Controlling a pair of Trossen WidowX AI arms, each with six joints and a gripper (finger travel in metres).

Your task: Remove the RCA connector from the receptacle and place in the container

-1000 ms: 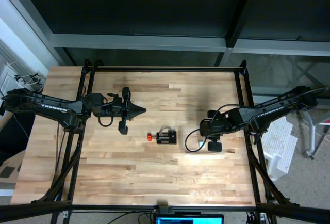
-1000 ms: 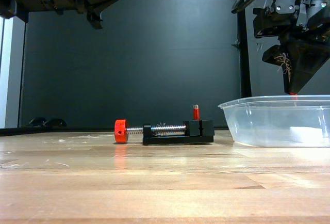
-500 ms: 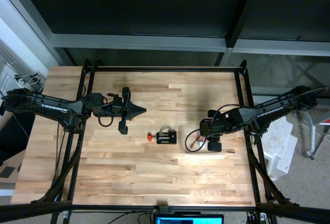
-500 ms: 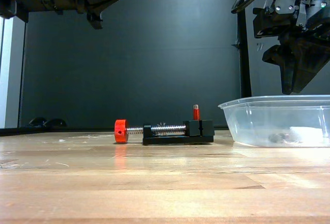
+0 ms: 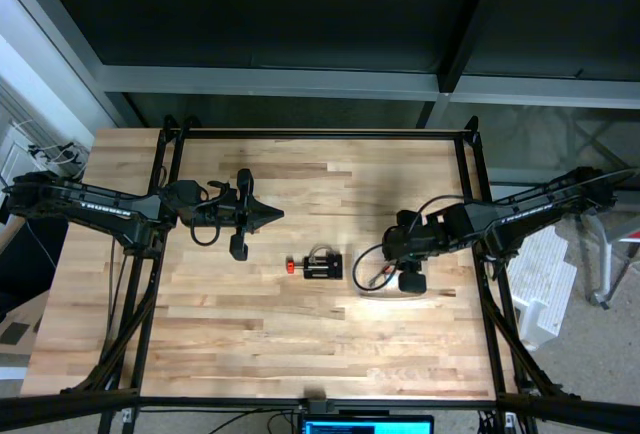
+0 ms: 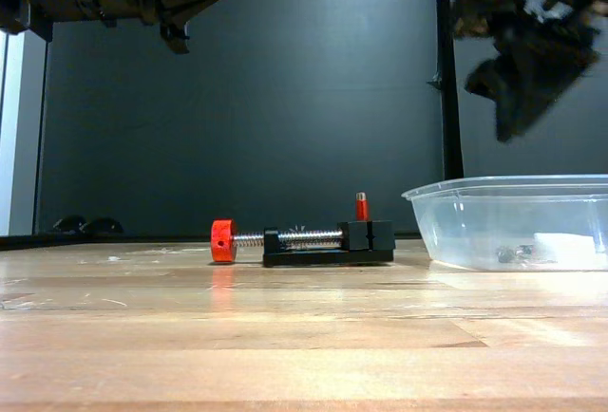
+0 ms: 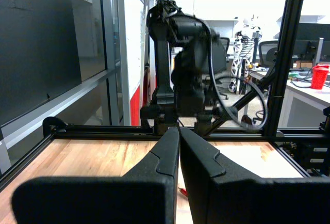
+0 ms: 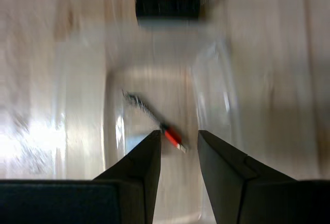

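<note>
Right hand (image 8: 178, 135): released, fingers (image 8: 147, 154) standing apart with nothing between them. It is hovering above the container (image 6: 456, 227), clear of the rim; in the low view its outline is smearing with motion blur.

RCA connector (image 8: 154, 120): lying loose on the floor of the container, directly under the gap of the right hand. It is lying flat and slantwise, red body at one end, dark tail at the other. Nothing is touching it from above. In the low view it is showing through the clear wall as a small dark shape just beside a white square piece (image 6: 562, 246), which is also resting inside the container.

Receptacle (image 6: 328, 239): sitting on the worktop (image 6: 285, 336) just beside the container, on the side toward the left arm, not touching it. Its orange-red knob (image 6: 222, 240) is pointing away from the container on a silvery threaded screw. A short red post (image 6: 361, 206) is standing upright on the block at the end nearest the container.

Left hand (image 7: 179, 131): clenched, the two fingers pressing together tip to tip, grasping nothing. It is hanging high over the worktop, well apart from the container and beyond the receptacle from it, pointing toward the container's side of the worktop.
</note>
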